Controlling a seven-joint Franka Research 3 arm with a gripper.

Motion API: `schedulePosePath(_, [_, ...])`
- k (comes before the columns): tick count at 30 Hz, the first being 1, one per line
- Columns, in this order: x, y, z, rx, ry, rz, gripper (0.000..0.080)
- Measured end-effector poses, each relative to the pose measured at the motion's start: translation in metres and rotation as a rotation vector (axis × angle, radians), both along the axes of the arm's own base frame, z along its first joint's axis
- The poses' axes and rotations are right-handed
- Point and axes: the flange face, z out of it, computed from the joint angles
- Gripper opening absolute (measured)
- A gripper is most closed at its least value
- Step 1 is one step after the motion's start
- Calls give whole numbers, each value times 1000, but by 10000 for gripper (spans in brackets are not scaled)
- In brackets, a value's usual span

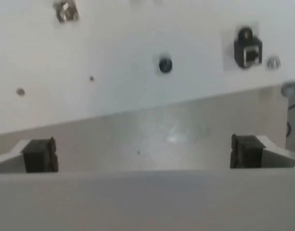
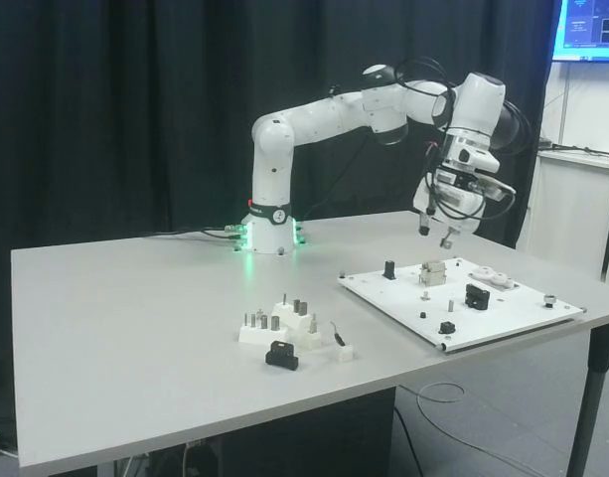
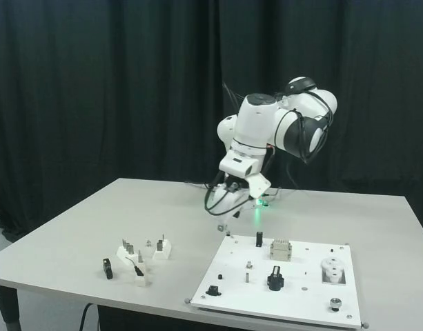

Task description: Pick BNC.

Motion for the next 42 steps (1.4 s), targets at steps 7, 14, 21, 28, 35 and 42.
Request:
schedulePosePath(7, [0, -31, 5, -37, -1, -45, 800])
schedulePosePath(14, [-5, -70, 5, -59, 5, -86, 800])
schedulePosePath(21, [-15, -111, -1, -68, -2, -161, 800])
schedulePosePath(28, [-30, -150, -7, -75, -20, -264, 800])
schedulePosePath(35, [-48, -183, -13, -85, -72, -459, 800])
schedulePosePath(42, [-70, -216, -19, -83, -134, -671, 800])
